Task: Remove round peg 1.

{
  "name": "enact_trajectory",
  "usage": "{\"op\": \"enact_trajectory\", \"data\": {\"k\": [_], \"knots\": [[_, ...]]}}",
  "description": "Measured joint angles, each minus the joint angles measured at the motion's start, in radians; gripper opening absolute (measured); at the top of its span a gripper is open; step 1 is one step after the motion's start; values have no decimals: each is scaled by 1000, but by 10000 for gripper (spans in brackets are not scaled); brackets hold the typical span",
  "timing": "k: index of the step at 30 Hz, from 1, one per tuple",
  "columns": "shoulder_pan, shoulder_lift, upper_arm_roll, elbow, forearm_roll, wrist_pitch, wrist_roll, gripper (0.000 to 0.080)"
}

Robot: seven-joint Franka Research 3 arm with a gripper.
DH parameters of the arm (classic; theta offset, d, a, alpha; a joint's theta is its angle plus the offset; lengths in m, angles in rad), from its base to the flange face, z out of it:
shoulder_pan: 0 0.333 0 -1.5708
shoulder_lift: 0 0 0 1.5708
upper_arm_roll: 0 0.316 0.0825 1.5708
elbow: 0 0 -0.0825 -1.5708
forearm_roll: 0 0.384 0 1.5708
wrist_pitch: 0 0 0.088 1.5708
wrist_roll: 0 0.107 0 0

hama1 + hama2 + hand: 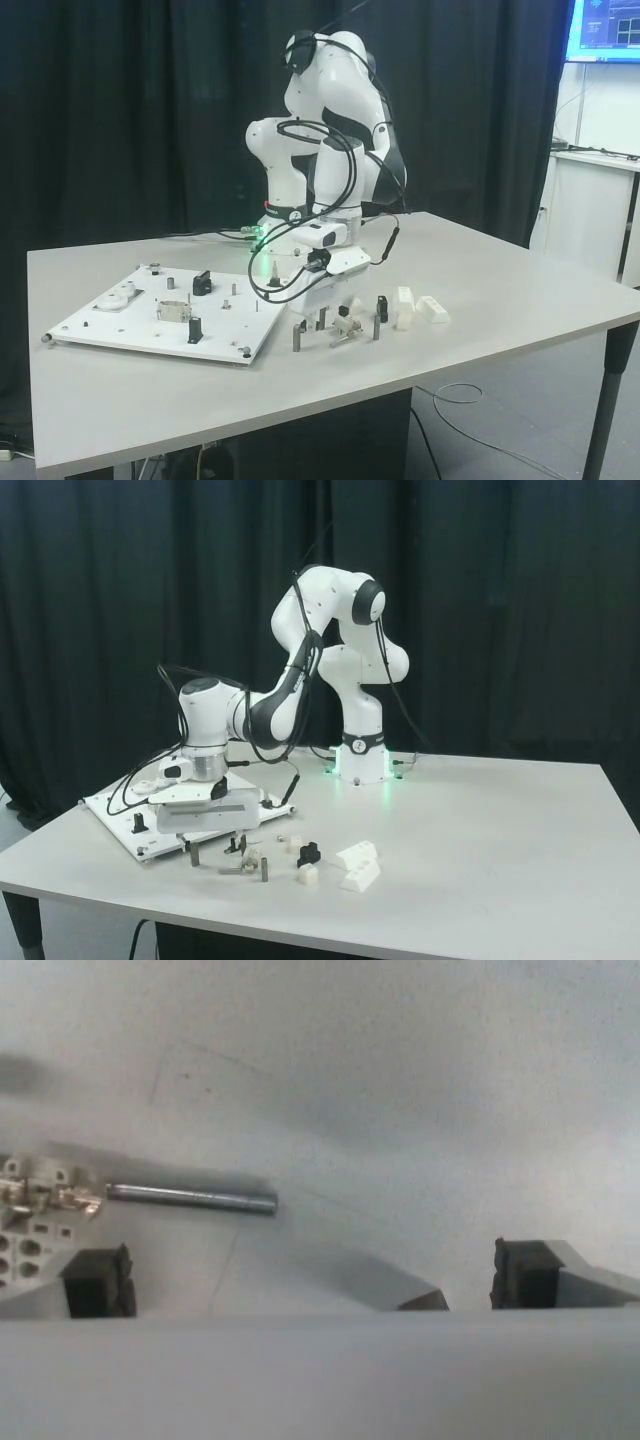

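Two black-padded fingers of the white arm's gripper (310,1280) stand wide apart with nothing between them, poised low over the grey table (480,270) just off the near edge of the flat white assembly board (120,330). In the wrist view a slim grey metal round peg (192,1197) lies flat on the bare table surface, beyond the fingertips and untouched by either. One end of it sits just beside a small metal-and-white fitting (50,1198); whether they touch cannot be told.

In the first room view the gripper hangs above a loose cluster of small parts near the table's front edge: a short grey upright post (296,338), a small black block (381,308) and two white blocks (420,305) lying close together. The board carries several fixtures, among them a black upright clip (201,283) and a white round disc (115,298) toward its far corner.

In the second room view the arm's base (362,760) shows a green glow near the table's back edge.
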Motion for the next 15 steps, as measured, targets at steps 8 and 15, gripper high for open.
{"op": "enact_trajectory", "data": {"k": [8,15], "knots": [[0,-11,-2,7,-2,-21,2,799],[0,-18,-3,8,-6,-33,4,800]]}}
